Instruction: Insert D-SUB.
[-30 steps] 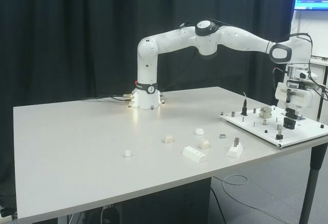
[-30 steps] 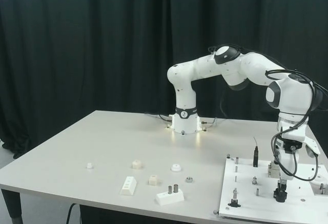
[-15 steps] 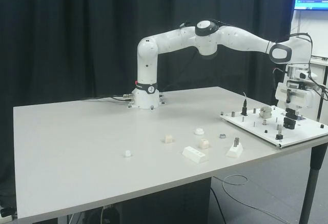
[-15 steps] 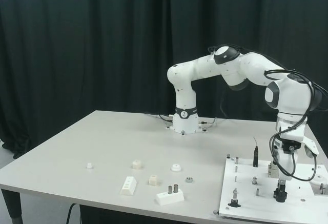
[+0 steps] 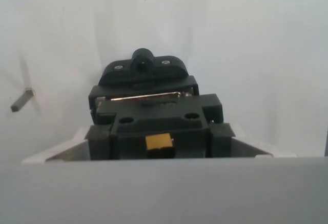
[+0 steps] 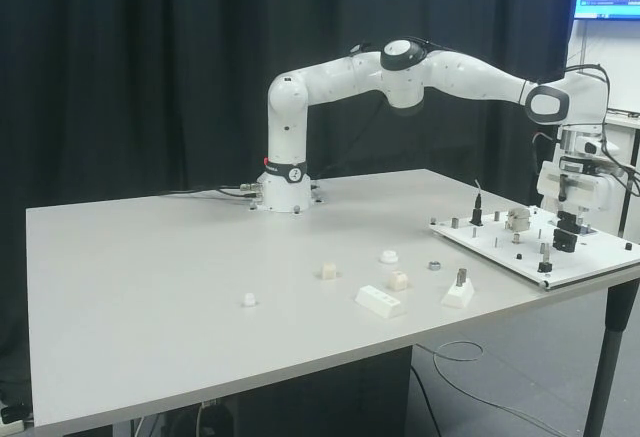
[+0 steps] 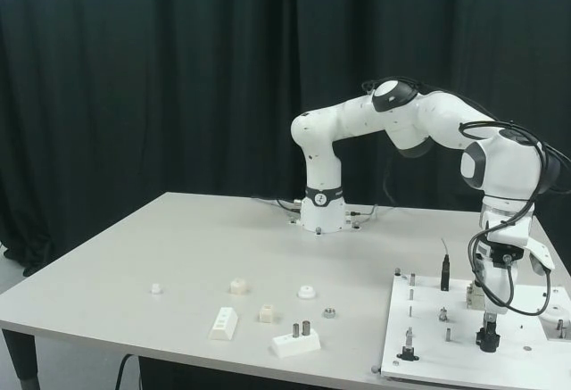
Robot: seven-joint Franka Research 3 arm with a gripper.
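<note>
1. The gripper [image 6: 565, 229] is hanging over the white board [image 7: 464, 354] at the tabletop [image 6: 150, 257] edge, and its fingers [image 5: 105, 139] are closing narrowly on the black D-SUB connector [image 5: 146, 83].
2. The connector is sitting directly between and just beyond the fingertips, projecting down toward the board.
3. Its long axis is running across the gap between the fingers, with its metal-edged mating face pointing downward.
4. The receiving socket is lying hidden under the connector, so whether it is already seated I cannot tell.
</note>
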